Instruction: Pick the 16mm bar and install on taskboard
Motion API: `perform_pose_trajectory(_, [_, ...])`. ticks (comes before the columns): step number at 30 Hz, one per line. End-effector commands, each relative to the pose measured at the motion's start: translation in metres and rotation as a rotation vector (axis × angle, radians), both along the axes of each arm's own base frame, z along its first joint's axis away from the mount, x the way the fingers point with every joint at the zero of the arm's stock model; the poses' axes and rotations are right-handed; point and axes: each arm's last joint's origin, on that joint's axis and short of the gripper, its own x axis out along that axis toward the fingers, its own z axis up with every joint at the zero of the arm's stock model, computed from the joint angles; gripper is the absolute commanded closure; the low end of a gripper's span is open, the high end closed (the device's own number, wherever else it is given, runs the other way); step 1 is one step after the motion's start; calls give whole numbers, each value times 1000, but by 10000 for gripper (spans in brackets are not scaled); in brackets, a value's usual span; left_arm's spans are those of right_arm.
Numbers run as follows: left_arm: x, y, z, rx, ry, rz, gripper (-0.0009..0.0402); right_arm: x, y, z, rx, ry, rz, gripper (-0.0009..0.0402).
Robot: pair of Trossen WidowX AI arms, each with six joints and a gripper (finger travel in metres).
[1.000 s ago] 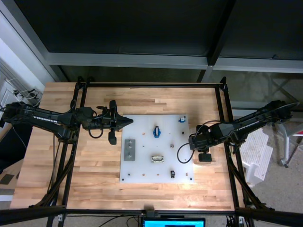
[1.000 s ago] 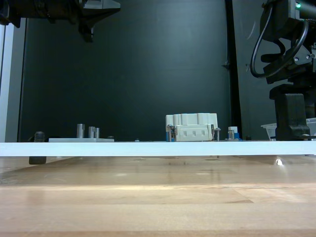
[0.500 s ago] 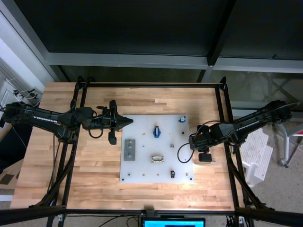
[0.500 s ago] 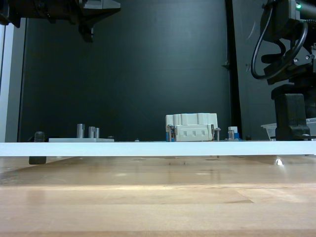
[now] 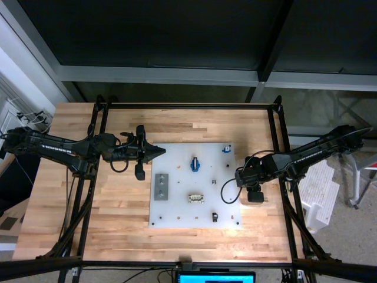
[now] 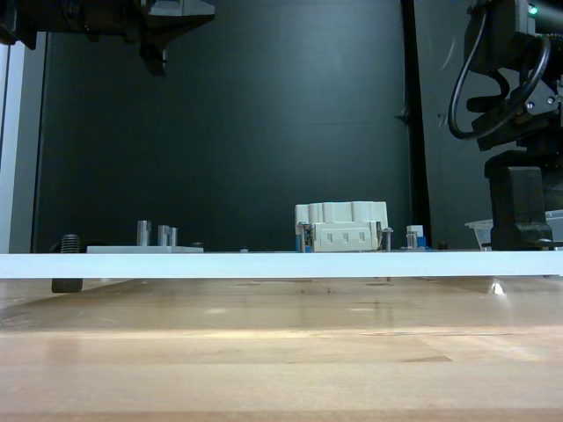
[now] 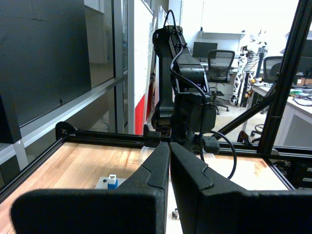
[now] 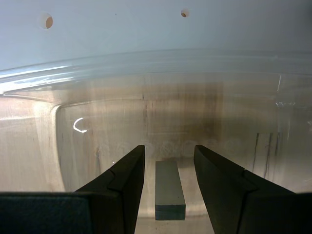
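Observation:
The 16mm bar (image 8: 169, 190) is a short grey block lying flat and free on the floor of a clear tray (image 8: 97, 122). My right gripper (image 8: 169, 149) points down into that tray, open, one finger on each side of the bar with a gap to both. In the high view this gripper (image 5: 254, 194) hangs just off the right edge of the white taskboard (image 5: 177, 218). My left gripper (image 5: 159, 151) is shut and holds nothing, raised over the board's far left corner; its fingers (image 7: 161, 161) meet in the left wrist view.
On the board stand a grey block with pegs (image 5: 161, 187), a beige connector (image 6: 341, 227), a blue part (image 5: 195, 164) and a small blue-white piece (image 5: 226, 149). Black frame rails (image 5: 188, 106) run around the wooden table.
The right arm's cable has shifted very slightly. The bar, both grippers and the left arm stand as before.

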Motion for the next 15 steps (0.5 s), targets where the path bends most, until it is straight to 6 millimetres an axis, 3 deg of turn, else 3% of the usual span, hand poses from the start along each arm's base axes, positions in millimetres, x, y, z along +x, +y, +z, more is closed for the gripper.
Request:
perform_pose_trajectory(1, [0,0,0,0,0,0,393,0,0,0,1,-2,-3,255])
perform_pose_trajectory(15, [0,0,0,0,0,0,393,0,0,0,1,-2,-4,263])
